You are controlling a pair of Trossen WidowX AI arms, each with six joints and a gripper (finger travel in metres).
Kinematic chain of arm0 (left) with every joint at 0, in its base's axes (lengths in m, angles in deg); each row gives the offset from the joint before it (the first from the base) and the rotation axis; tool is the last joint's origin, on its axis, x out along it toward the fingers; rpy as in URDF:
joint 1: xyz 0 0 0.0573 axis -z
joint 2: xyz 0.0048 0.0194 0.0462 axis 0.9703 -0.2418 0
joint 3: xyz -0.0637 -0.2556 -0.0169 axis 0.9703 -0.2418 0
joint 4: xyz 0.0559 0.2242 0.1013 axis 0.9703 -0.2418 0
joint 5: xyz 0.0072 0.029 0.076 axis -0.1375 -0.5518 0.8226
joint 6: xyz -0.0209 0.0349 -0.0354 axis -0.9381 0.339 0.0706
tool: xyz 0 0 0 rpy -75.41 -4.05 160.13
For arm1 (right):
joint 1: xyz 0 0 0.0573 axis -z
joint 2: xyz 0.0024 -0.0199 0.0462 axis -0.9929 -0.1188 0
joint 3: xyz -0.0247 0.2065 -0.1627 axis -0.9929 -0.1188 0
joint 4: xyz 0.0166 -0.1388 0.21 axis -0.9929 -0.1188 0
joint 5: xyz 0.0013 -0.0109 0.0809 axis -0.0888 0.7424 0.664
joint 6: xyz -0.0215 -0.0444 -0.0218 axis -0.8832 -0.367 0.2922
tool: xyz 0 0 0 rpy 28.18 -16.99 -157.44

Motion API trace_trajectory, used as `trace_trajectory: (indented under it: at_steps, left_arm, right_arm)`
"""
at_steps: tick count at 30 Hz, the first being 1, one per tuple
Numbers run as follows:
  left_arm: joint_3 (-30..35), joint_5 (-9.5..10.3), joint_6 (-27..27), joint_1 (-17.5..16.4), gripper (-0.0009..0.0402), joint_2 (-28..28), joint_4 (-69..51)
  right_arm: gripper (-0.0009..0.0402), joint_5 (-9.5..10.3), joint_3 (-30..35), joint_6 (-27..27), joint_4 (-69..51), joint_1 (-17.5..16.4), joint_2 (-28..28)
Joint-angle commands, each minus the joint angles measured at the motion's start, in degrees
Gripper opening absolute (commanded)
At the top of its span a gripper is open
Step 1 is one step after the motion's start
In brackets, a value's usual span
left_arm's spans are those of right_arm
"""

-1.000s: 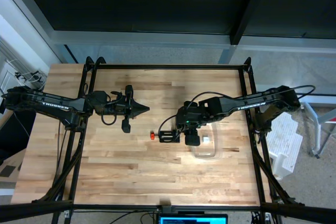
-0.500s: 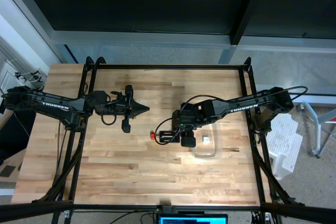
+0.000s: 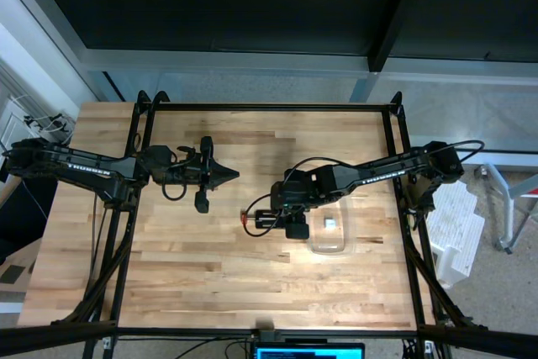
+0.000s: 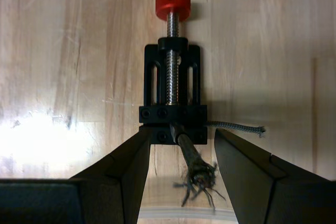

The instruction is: Remove the USB-C connector from taskboard and place in the container

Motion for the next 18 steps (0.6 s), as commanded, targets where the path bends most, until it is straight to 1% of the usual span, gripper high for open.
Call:
trace_trajectory:
  at_steps: [1, 6, 16, 18]
  left_arm:
    - [0.0, 0.0, 0.0, 0.0, 0.0, 0.0, 0.0]
    - [0.0, 0.0, 0.0, 0.0, 0.0, 0.0, 0.0]
    - [0.0, 0.0, 0.0, 0.0, 0.0, 0.0, 0.0]
    - [0.0, 0.0, 0.0, 0.0, 0.0, 0.0, 0.0]
  right_arm:
    - [0.0169, 0.0, 0.0, 0.1, 0.4, 0.0, -0.5]
    - [0.0169, -0.57, 0.0, 0.3, 0.6, -0.1, -1.0]
    - [0.0169, -0.55, 0.0, 0.2, 1.5, -0.1, -2.4]
    - [0.0169, -1.05, 0.0, 0.2, 1.4, -0.1, -2.4]
